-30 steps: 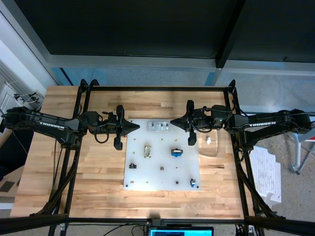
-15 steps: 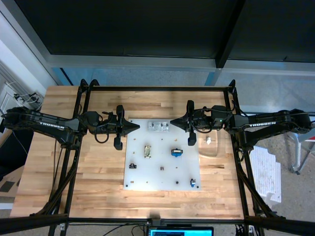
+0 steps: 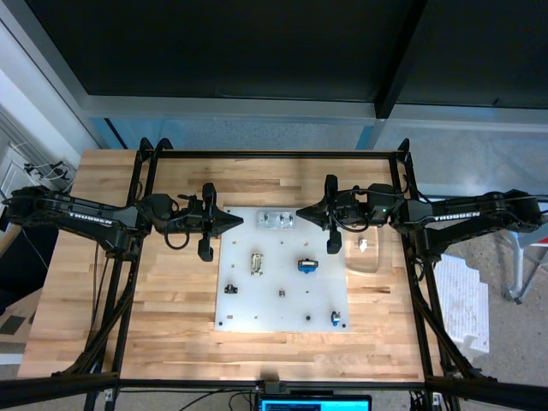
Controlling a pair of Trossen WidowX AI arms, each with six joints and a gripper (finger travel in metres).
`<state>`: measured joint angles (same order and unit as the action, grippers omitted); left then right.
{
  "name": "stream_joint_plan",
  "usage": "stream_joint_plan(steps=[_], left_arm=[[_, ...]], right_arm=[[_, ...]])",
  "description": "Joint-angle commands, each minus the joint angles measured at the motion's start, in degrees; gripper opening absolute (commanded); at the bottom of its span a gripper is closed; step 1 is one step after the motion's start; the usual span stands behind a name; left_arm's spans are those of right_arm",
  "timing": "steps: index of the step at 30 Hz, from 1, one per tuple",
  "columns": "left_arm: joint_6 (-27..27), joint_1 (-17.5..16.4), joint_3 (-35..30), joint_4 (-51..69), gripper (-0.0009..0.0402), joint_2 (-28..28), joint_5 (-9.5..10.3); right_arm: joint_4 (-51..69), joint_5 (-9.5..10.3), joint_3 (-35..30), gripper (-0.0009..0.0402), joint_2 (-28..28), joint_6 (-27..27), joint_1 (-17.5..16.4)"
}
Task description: Pick the RJ45 connector and install on taskboard
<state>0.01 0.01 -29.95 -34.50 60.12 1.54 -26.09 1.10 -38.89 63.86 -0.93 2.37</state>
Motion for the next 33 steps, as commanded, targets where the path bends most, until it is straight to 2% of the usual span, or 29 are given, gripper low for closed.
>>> stream_joint_plan(steps=[1, 33], left_arm=[[-0.02, 0.0, 0.0, 0.0, 0.0, 0.0, 0.0], [0.0, -0.02, 0.0, 0.0, 0.0, 0.0, 0.0]], right_arm=[[0.09, 0.0, 0.0, 0.0, 0.0, 0.07, -0.04], [0.04, 0.0, 0.28, 0.0, 0.0, -0.96, -0.61]])
